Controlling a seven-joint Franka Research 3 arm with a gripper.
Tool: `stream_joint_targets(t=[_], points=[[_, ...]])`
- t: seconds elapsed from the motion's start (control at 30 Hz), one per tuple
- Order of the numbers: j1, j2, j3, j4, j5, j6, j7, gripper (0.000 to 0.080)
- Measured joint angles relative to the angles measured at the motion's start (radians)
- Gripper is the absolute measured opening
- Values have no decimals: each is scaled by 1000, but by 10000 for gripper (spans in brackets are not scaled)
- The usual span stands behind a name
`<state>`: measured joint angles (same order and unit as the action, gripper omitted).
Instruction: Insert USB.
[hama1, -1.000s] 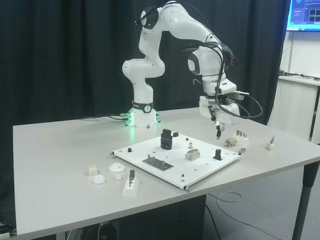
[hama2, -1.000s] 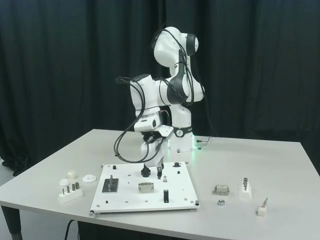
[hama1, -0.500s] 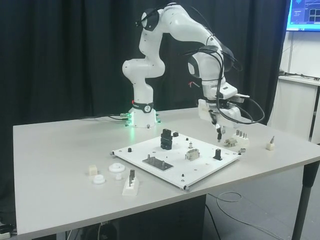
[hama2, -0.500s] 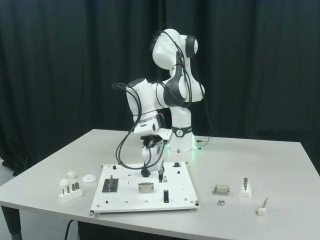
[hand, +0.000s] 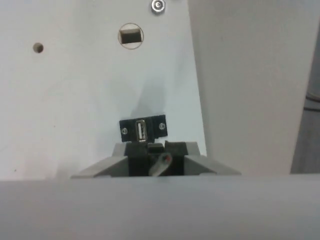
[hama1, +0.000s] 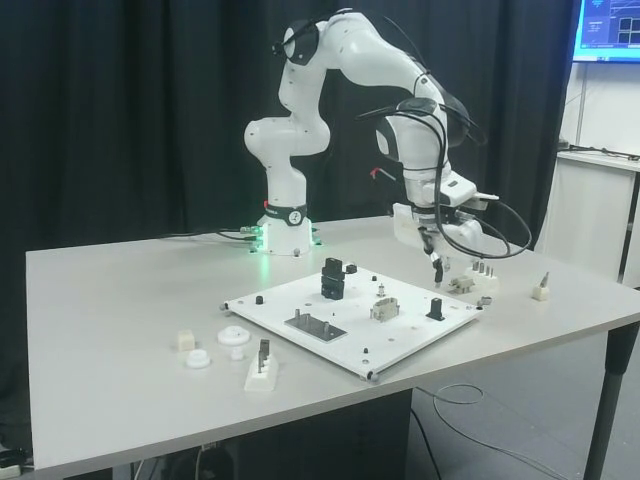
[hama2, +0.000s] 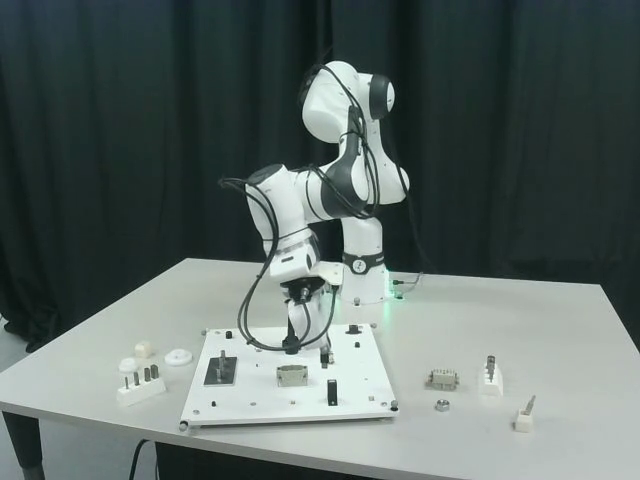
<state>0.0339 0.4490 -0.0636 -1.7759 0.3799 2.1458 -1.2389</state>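
Over the last second the arm has swung outward and lowered, bringing the pincer (hama1: 437, 262) above the black USB socket (hand: 142, 130) on the flat white board (hama1: 300, 300), so insertion looks close. The pincer is clamped on the black USB plug (hand: 145, 159), a small rigid block. The matte grey desk (hama1: 110, 300) lies beneath.

Two room cameras share the table (hama1: 120, 300); wrist camera looks close down.
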Motion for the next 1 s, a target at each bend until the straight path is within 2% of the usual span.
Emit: stream_joint_targets(t=[1.0], points=[[4,44,-1,7,36,-34,-139,65]])
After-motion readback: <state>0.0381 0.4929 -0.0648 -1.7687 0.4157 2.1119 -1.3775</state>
